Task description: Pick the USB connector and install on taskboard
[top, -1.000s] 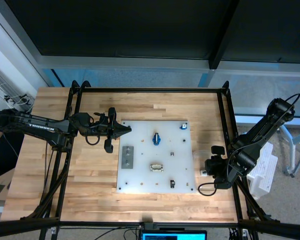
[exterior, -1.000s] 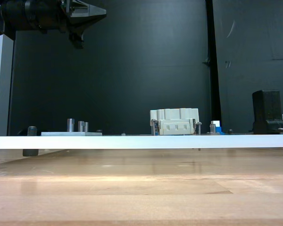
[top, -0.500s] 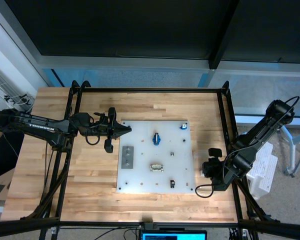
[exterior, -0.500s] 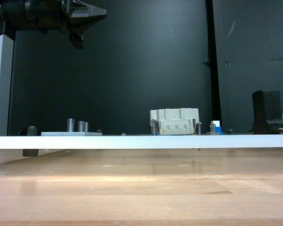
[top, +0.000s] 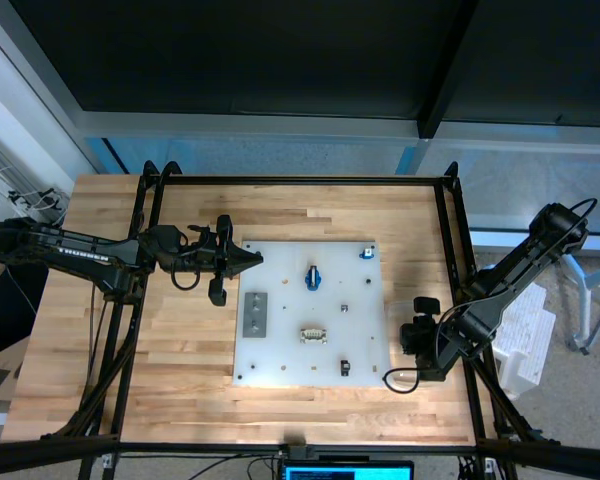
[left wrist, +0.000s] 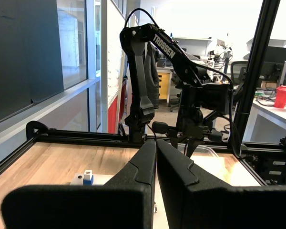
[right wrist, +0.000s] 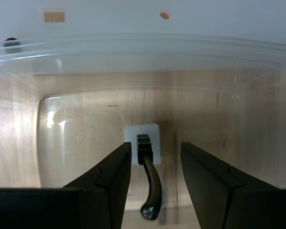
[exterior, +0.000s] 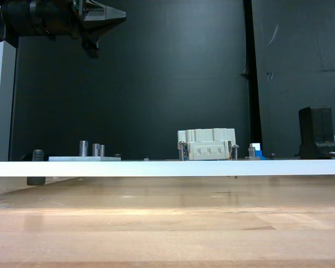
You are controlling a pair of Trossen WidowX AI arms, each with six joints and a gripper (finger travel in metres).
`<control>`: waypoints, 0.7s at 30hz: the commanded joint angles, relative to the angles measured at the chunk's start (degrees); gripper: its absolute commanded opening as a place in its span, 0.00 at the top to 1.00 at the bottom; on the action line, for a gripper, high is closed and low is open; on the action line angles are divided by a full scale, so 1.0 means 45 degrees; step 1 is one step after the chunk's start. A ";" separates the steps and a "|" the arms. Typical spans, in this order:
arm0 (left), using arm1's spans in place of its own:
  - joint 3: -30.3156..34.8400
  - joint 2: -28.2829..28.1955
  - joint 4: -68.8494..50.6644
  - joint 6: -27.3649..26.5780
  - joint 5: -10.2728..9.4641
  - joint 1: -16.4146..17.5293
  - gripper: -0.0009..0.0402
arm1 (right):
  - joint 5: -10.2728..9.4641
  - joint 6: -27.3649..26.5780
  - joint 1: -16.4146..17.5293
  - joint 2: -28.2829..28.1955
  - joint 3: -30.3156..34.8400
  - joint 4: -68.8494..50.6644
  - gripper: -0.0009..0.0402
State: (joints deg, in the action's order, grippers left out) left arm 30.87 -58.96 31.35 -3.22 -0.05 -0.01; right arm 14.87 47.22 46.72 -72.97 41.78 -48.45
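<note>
Wooden tabletop (top: 180, 380) inside a black frame (top: 300, 181), dark panels behind.

Left side: the left arm (top: 70, 250) lies stretched almost level from the table's left edge. The left gripper (top: 255, 257) sits over the far-left corner of the taskboard (top: 280, 350). The low view shows it well above the board. Its fingers are pressed together, holding nothing.

Centre: one taskboard, white, square, flat on the table. It carries:
- one grey block (top: 254, 314) near the left edge, long axis running near to far
- one silvery socket (top: 313, 335)
- two blue pieces, the larger mid-board (top: 313, 278), the smaller at the far-right corner (top: 365, 252)
- one small black part (top: 346, 367) toward the near edge

Right side: the right arm (top: 525, 262) comes in from the table's right edge, bent and sloping down. The right gripper (top: 410, 340) is just off the board's right edge, over one clear plastic tray (right wrist: 86, 45). Its fingers (right wrist: 109, 176) are spread apart, gripping nothing.

One USB connector (right wrist: 142, 130) lies flat on the tray floor, off the board, in line with the gap between the fingers. No contact shows. The block looks near-square from above, so it has no clear long axis. Its dark spot sits mid-face. A thin dark curved piece (right wrist: 151, 186) runs from that spot back toward the camera, along the line of the gap (cable or gripper part, cannot tell).
</note>
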 commanded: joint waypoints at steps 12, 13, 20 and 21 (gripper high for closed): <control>0.0000 0.0000 0.0005 0.0000 0.0005 0.0005 0.98 | -0.0209 0.0000 -0.0194 -0.0233 -0.0272 0.0384 0.63; 0.0005 -0.0005 0.0005 0.0000 0.0005 0.0000 0.98 | -0.0209 0.0000 -0.0199 -0.0228 -0.0282 0.0384 0.63; 0.0000 0.0000 0.0000 0.0000 0.0005 0.0000 0.98 | -0.0219 0.0058 -0.0209 -0.0233 -0.0437 0.0573 0.64; 0.0000 0.0000 0.0005 0.0000 0.0000 0.0000 0.98 | -0.0219 0.0058 -0.0209 -0.0228 -0.0432 0.0578 0.64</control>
State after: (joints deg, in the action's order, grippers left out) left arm 30.87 -58.96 31.35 -3.25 -0.05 -0.01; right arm 13.87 47.33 45.74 -74.00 39.79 -45.80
